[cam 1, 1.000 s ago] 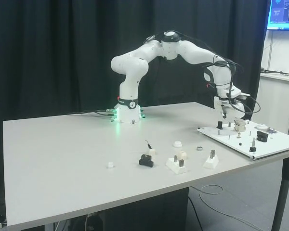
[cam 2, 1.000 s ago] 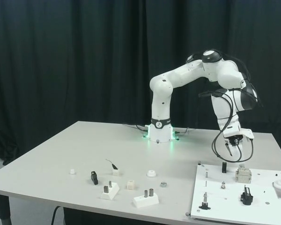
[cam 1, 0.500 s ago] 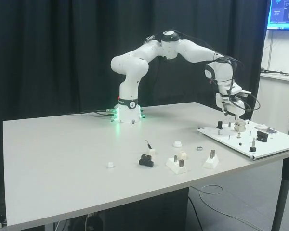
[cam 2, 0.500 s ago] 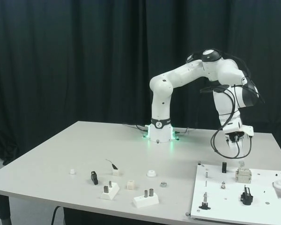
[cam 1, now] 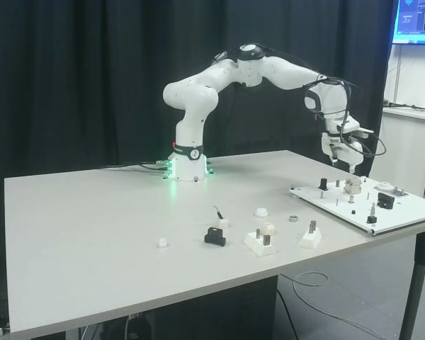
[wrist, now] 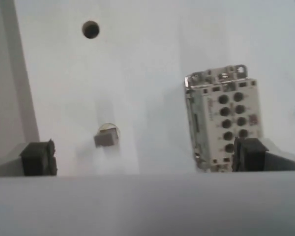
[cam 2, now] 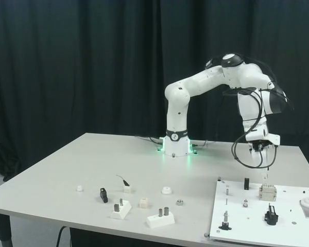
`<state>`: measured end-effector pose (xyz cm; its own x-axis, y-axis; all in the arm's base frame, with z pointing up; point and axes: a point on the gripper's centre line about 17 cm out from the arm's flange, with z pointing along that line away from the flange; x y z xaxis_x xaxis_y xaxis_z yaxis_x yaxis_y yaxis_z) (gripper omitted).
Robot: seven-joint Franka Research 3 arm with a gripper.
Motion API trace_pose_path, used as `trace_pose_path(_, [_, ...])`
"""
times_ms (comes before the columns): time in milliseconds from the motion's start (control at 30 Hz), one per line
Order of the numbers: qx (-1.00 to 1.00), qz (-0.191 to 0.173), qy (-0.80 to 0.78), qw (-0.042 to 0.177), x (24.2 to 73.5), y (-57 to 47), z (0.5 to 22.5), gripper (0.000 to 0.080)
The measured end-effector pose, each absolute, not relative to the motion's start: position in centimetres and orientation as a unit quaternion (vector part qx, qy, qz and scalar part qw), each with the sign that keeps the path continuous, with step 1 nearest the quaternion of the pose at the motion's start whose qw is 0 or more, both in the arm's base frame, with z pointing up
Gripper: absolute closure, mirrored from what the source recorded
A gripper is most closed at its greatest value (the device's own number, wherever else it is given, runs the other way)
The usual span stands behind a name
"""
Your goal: Pick square peg 2.
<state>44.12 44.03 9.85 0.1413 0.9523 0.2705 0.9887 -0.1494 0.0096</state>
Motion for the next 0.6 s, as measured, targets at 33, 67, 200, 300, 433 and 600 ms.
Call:
trace_pose_path(33, [-0.751,-0.106,-0.647,0.084,44.3,44.0,9.9,0.0003])
trace_pose_path(67, [-0.751,-0.106,-0.647,0.082,44.4,43.9,10.0,0.0003])
trace_pose_path(200, [-0.753,-0.107,-0.644,0.079,45.1,43.9,10.4,0.0003])
trace_pose_path(300, [-0.755,-0.107,-0.642,0.077,45.6,43.9,10.6,0.0003])
trace_pose_path(433, [-0.759,-0.109,-0.638,0.076,46.4,43.8,10.9,0.0003])
trace_pose_path(600, [-0.768,-0.108,-0.627,0.07,47.5,43.2,11.0,0.0003])
